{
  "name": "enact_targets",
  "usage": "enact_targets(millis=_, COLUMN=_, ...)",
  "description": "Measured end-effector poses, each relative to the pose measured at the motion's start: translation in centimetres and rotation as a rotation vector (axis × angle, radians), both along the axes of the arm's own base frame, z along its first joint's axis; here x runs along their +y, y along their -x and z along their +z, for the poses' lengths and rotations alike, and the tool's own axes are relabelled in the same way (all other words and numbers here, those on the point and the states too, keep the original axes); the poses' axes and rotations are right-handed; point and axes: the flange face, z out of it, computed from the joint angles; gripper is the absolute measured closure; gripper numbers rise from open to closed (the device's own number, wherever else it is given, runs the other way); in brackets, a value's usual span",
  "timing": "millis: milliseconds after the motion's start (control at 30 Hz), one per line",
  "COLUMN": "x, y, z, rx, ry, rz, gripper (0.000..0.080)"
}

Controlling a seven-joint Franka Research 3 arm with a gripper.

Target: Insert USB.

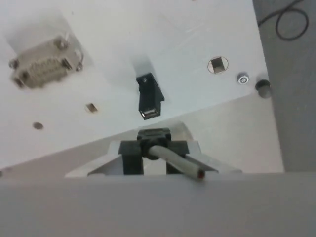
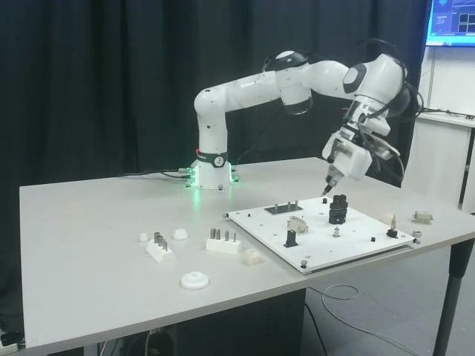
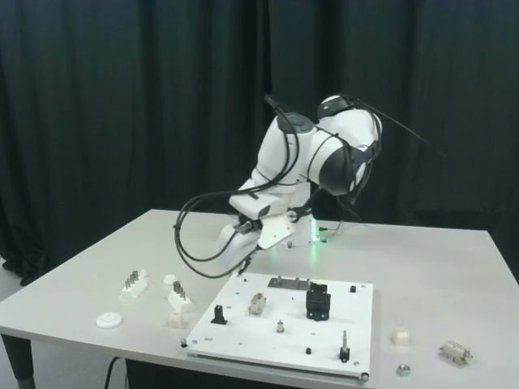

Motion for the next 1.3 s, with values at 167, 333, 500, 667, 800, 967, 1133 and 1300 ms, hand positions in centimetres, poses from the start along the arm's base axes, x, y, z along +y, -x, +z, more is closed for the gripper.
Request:
enact_targets(millis=167, x=-1.5, y=0.1, z=-0.4, rx=0.012, ry=-0.029, rz=0.052, gripper=0.0707)
enact_targets(millis=333, x=-3.0, y=0.3, z=-0.8, rx=0.015, ry=-0.051, rz=0.085, gripper=0.0707)
enact_targets(millis=500, x=-4.9, y=0.7, z=-1.1, rx=0.014, ry=-0.073, rz=0.105, gripper=0.0707)
enact_targets(millis=667, x=-6.8, y=1.2, z=-1.3, rx=0.007, ry=-0.098, rz=0.114, gripper=0.0707)
enact_targets(millis=800, x=-8.4, y=1.7, z=-1.4, rx=-0.004, ry=-0.122, rz=0.12, gripper=0.0707)
enact_targets(millis=967, x=-10.2, y=2.4, z=-1.6, rx=-0.019, ry=-0.153, rz=0.134, gripper=0.0707)
enact_targets(millis=1133, x=-11.6, y=3.0, z=-2.0, rx=-0.032, ry=-0.187, rz=0.167, gripper=0.0707)
enact_targets(millis=1300, x=-12.8, y=3.5, z=-2.5, rx=-0.045, ry=-0.226, rz=0.196, gripper=0.0707)
